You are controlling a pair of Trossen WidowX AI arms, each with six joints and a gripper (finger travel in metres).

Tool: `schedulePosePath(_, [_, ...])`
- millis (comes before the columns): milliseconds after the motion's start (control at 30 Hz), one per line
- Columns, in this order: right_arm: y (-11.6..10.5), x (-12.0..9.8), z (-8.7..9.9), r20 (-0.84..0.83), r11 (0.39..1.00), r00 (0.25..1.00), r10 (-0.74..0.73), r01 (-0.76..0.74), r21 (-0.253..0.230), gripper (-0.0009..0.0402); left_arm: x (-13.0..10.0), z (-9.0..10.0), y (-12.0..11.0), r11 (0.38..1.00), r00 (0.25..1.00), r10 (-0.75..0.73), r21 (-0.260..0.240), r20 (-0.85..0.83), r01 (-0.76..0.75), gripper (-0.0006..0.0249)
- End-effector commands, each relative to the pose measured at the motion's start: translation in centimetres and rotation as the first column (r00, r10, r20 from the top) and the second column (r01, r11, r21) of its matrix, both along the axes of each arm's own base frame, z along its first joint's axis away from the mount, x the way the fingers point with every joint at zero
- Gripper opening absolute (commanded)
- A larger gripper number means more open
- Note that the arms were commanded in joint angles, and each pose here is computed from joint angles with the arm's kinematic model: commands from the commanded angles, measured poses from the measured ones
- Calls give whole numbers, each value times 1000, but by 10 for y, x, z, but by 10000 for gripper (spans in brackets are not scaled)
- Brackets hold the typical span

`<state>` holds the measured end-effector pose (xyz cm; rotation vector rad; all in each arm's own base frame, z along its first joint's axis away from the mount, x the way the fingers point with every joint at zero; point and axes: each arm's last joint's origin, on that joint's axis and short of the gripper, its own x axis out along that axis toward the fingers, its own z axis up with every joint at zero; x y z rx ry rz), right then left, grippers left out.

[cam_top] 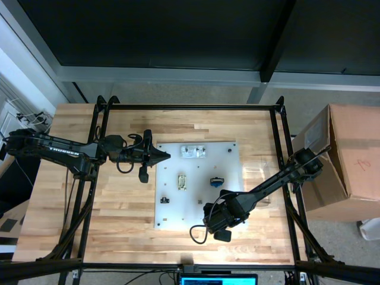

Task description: Pick the M12 nut and place it on its threads and fasten

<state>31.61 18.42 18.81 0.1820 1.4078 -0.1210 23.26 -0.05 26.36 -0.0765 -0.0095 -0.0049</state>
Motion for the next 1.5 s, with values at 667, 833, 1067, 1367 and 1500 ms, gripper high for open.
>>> schedulePosePath(667, [-7, -8, 2, -57, 996, 998, 0, -5, -86, 0, 0, 0, 0, 1000, 1000, 0, 0, 0, 0, 0])
schedulePosePath(833, [-5, -6, -3, -55, 997, 998, -1, -3, -75, 0, 0, 0, 0, 1000, 1000, 0, 0, 0, 0, 0])
schedulePosePath(1067, [-2, -3, -10, -59, 999, 998, 2, -5, -53, 0, 0, 0, 0, 1000, 1000, 0, 0, 1, 0, 0])
schedulePosePath(1367, [0, -3, -9, -77, 1000, 997, 3, -4, -13, 0, 0, 0, 0, 1000, 1000, 0, 0, 0, 0, 0])
schedulePosePath(1500, [1, -3, -9, -77, 1000, 997, 5, -5, -9, 0, 0, 0, 0, 1000, 1000, 0, 0, 0, 0, 0])
